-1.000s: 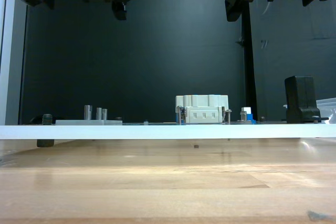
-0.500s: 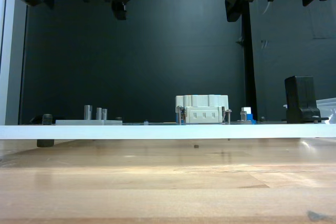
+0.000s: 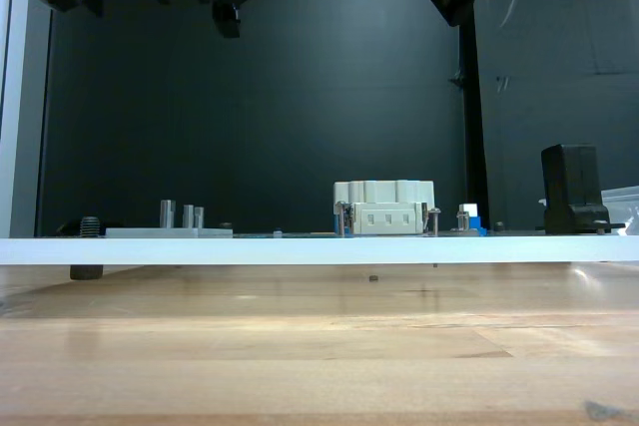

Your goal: Pick the 16mm bar and place in it's hole on the taskboard

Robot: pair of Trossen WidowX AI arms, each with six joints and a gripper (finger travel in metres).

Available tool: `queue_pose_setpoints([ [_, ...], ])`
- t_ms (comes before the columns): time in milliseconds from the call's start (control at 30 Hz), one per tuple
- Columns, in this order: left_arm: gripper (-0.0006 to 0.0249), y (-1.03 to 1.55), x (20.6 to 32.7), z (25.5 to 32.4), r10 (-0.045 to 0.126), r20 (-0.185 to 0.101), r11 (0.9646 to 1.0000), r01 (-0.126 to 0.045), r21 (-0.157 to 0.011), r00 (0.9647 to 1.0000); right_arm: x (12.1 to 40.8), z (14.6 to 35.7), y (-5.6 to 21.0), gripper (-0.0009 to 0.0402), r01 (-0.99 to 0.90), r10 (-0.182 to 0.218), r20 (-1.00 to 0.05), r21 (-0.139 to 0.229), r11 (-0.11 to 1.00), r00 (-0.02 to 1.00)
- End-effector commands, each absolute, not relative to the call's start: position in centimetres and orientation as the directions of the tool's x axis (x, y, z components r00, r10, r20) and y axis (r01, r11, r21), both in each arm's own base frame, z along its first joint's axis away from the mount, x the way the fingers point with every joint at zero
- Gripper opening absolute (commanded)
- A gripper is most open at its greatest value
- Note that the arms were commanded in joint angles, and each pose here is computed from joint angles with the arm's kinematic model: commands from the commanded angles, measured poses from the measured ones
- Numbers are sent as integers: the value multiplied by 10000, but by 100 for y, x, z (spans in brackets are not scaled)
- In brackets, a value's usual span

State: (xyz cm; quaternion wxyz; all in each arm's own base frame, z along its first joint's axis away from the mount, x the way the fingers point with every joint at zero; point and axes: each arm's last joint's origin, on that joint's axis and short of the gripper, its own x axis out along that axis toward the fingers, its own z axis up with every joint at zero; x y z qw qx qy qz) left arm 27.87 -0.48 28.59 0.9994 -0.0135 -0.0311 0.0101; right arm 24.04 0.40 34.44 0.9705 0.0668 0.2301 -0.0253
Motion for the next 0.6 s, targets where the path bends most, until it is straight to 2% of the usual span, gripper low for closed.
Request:
queue_pose_setpoints([
  [33, 0, -48, 2788, 2858, 206, 615, 9994, -190, -275, 9979, 2392, 3507, 44, 0, 872, -148, -5557, 1041, 9907, 8313],
  [267, 0, -47, 2788, 2856, 214, 604, 9994, -198, -271, 9979, 2299, 3549, 52, 0, 497, -122, -7421, 285, 9984, 6701],
  [600, 0, -47, 2788, 2857, 214, 604, 9994, -198, -271, 9979, 2038, 3557, 75, 0, -885, -78, -9035, -505, 9948, 4285],
])
